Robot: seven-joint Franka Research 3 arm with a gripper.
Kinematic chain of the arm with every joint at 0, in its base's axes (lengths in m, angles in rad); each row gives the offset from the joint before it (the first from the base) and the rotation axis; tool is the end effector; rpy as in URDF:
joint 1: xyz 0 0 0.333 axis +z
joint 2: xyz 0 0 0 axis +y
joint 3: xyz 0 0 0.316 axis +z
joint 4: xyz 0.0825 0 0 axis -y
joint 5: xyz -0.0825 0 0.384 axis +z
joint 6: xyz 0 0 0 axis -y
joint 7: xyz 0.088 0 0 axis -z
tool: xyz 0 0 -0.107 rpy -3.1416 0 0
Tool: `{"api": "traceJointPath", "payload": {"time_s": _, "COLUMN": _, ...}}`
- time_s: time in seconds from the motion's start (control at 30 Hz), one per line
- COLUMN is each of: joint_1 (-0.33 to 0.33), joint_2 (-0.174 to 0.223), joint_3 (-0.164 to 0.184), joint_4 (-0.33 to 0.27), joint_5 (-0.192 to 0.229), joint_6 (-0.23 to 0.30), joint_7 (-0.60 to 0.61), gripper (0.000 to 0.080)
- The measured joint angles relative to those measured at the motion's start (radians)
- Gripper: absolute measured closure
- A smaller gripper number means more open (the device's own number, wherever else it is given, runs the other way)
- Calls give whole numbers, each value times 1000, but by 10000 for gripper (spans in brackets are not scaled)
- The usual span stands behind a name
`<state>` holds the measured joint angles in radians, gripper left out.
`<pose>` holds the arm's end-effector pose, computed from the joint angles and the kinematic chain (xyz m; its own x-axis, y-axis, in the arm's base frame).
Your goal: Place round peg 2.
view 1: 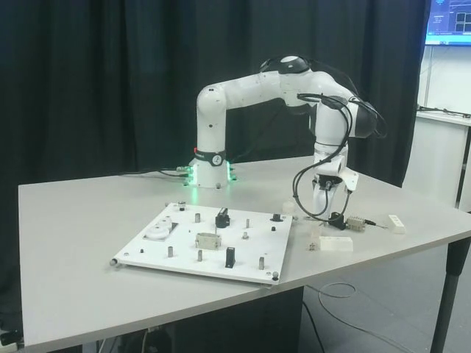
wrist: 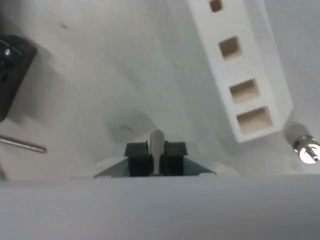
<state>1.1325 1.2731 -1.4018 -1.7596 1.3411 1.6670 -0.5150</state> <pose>0.6307 0.0663 0.2353 0.9946 -0.0595 -0.0849 -0.0671 -0.9937 -0.0901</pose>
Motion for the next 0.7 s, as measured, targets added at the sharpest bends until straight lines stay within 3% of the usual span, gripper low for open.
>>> {"api": "traceJointPath", "payload": {"time_s": 0.37, "joint_1": 91, "joint_2": 0, "joint_3": 30, "joint_4": -84, "joint_5": 34, "joint_6": 112, "joint_7": 10, "gripper": 741}}
{"api": "traceJointPath", "payload": {"time_s": 0.7, "joint_1": 108, "joint_2": 0, "joint_3": 55, "joint_4": -96, "joint_5": 38, "joint_6": 152, "joint_7": 24, "gripper": 741}}
